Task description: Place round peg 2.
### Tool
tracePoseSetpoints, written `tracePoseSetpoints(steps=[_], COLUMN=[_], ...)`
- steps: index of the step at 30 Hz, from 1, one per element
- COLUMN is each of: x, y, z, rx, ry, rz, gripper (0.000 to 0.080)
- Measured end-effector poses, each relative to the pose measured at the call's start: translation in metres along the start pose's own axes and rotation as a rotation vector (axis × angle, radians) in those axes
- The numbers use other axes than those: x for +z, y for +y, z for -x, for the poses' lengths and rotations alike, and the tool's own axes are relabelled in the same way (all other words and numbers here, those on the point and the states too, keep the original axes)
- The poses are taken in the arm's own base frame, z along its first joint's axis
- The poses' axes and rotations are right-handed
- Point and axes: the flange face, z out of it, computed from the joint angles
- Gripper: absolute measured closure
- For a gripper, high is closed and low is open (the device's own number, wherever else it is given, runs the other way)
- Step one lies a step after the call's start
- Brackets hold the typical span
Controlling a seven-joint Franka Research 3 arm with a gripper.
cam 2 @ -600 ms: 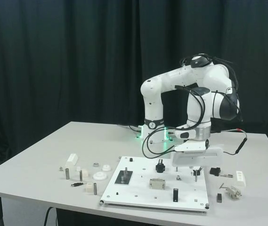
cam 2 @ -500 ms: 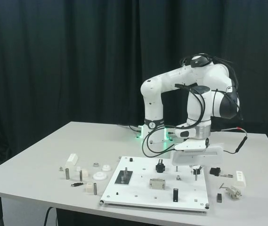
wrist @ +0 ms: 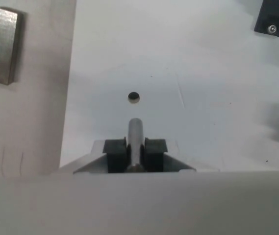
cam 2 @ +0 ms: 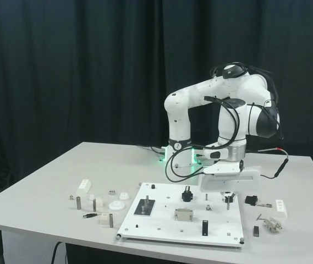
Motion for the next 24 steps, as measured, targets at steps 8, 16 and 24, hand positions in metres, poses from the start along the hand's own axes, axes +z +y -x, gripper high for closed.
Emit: tracePoseSetpoints(steps=[8, 16, 24], x=[0.0, 0.0, 0.006], y=[0.0, -0.003, -0.016], z=[0.0, 0.002, 0.018], rx=[0.001, -0.004, -0.016], ry=[0.002, 0.0, -0.025], rz=[0.001, -0.001, -0.008], gripper=[0.073, 0.073, 0.073])
